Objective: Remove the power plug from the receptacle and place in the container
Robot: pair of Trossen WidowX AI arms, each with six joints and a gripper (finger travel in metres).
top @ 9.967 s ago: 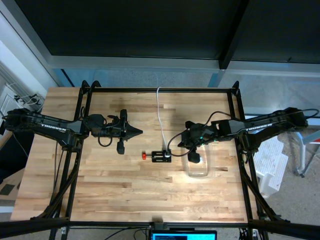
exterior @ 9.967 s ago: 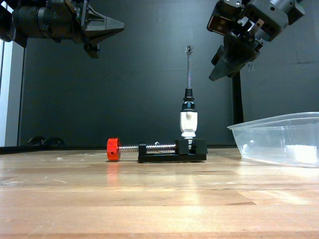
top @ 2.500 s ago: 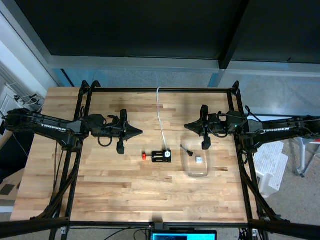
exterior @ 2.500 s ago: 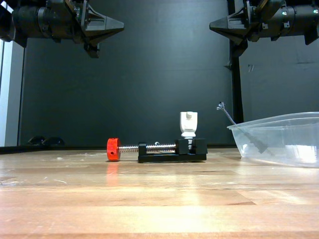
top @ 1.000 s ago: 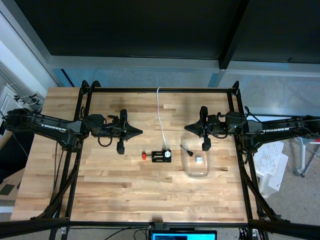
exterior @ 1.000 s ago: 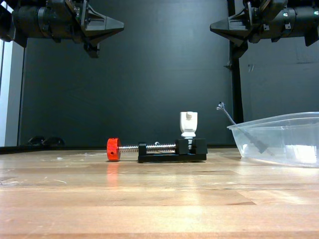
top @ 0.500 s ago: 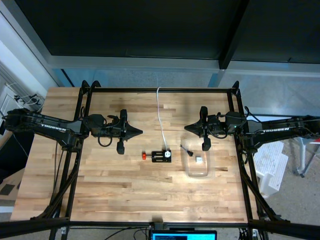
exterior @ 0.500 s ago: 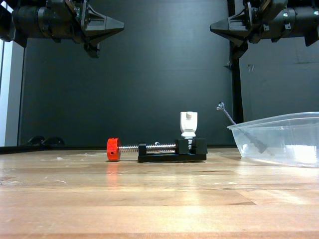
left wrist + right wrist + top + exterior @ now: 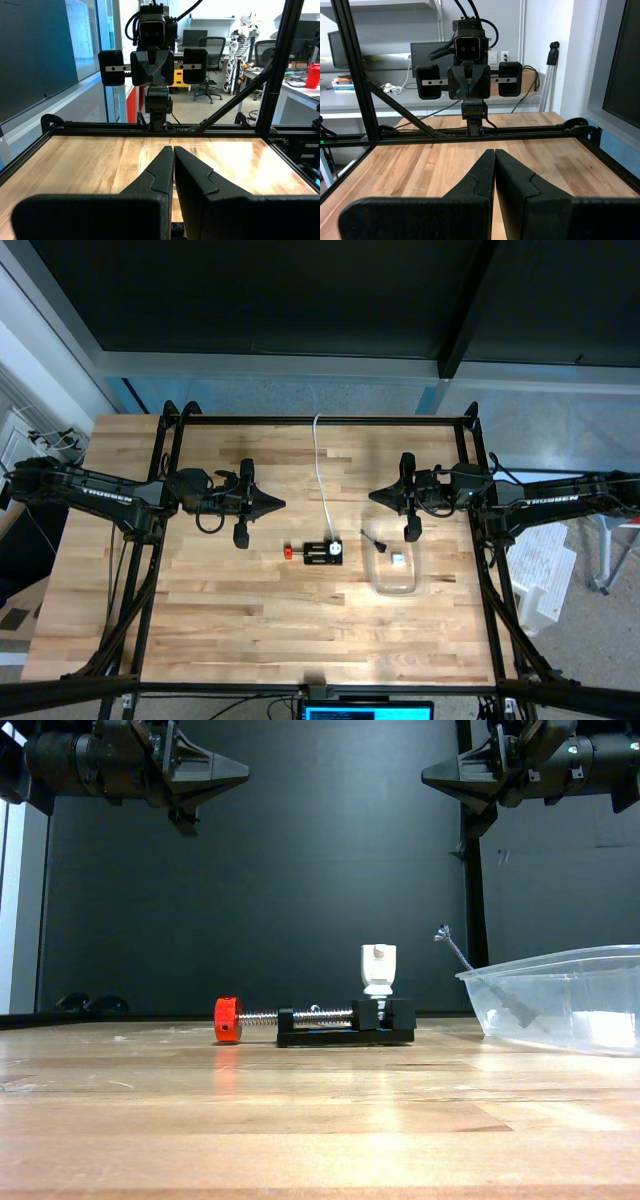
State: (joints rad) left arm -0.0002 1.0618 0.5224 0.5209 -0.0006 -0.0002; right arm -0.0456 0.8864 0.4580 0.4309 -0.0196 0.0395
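Note:
The power plug lies in the container, its black body against the left wall and its thin tail sticking up over the rim. The container is a clear tray right of the clamp. The white receptacle stands bare in the black clamp, which has a red-orange knob. My left gripper hovers shut, high above the table's left half. My right gripper is shut with nothing in it, level and high, behind the container.
A long white cable runs from the receptacle to the table's far edge. A small white square piece lies inside the container. A black frame rims the wooden table. Each wrist view shows the opposite arm facing it.
Over ten seconds the plug left the receptacle and came to lie in the container, and the right arm drew back to a level pose. Nothing has moved in the last second.

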